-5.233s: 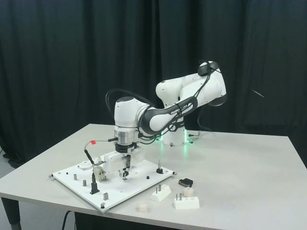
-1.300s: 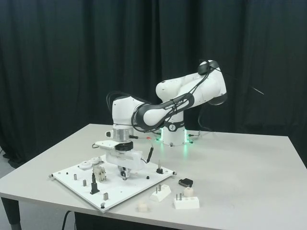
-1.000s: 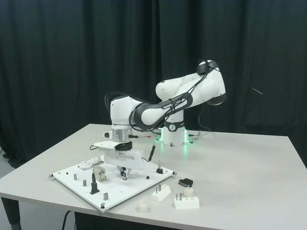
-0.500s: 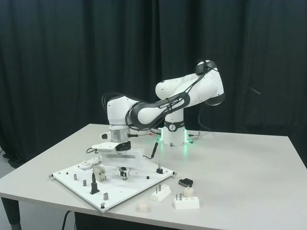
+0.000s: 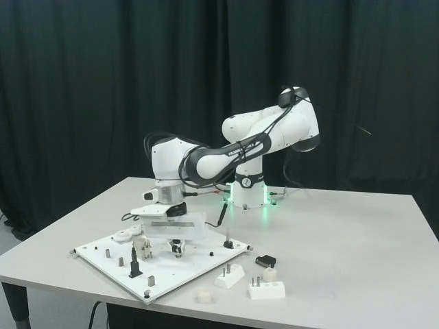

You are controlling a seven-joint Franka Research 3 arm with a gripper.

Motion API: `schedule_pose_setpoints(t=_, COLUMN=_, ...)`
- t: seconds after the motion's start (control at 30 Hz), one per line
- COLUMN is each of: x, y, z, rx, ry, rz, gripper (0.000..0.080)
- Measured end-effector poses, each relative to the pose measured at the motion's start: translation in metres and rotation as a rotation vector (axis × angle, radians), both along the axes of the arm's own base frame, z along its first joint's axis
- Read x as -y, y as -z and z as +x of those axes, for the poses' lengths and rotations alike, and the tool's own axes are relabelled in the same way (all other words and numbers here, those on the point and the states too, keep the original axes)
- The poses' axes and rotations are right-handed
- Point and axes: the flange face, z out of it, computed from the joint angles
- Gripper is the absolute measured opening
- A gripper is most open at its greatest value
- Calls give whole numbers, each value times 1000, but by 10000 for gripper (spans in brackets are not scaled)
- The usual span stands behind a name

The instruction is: Insert BNC.

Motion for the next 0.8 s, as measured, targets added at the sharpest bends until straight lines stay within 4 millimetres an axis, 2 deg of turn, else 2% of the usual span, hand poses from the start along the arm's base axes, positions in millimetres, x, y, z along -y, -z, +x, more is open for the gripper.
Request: schedule_pose_setpoints(t=0.8, x=-2, y=-1, z=5, rx=-74, ry=510, rz=7, gripper=121)
